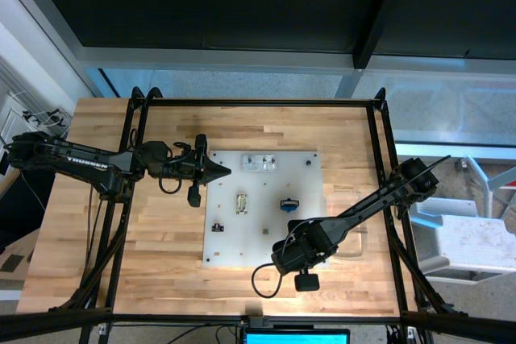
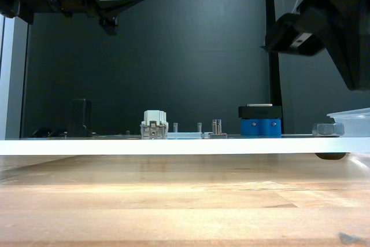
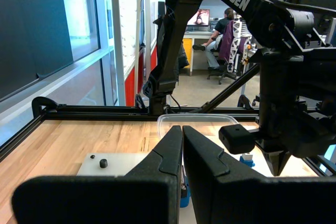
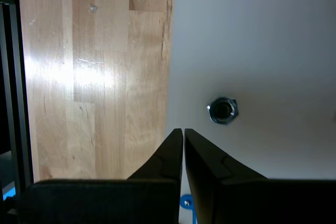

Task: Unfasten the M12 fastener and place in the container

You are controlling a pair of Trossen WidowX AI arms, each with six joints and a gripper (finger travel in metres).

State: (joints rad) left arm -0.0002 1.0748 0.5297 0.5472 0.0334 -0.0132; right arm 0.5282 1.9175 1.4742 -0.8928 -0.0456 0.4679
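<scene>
The silver M12 nut (image 4: 223, 110) sits low on the white board (image 1: 234, 243) near its near right edge. A dark core fills its hole and no ribs show, so it is on its stud. The nut (image 2: 328, 129) stands in front of the clear container (image 2: 354, 115), which lies just right of the board (image 1: 357, 241). My right gripper (image 4: 184, 130) hangs above the board, shut on nothing, its tips beside the nut and apart from it. In the high view the right gripper (image 1: 294, 257) hides the nut. My left gripper (image 1: 223, 172) hovers shut and empty over the board's far left.
On the board stand a blue block (image 1: 288, 205), a white connector (image 1: 240, 203), a silver post (image 2: 217, 126) and a black post (image 1: 309, 162) at the far right corner. A black frame (image 1: 379, 167) rings the wooden table.
</scene>
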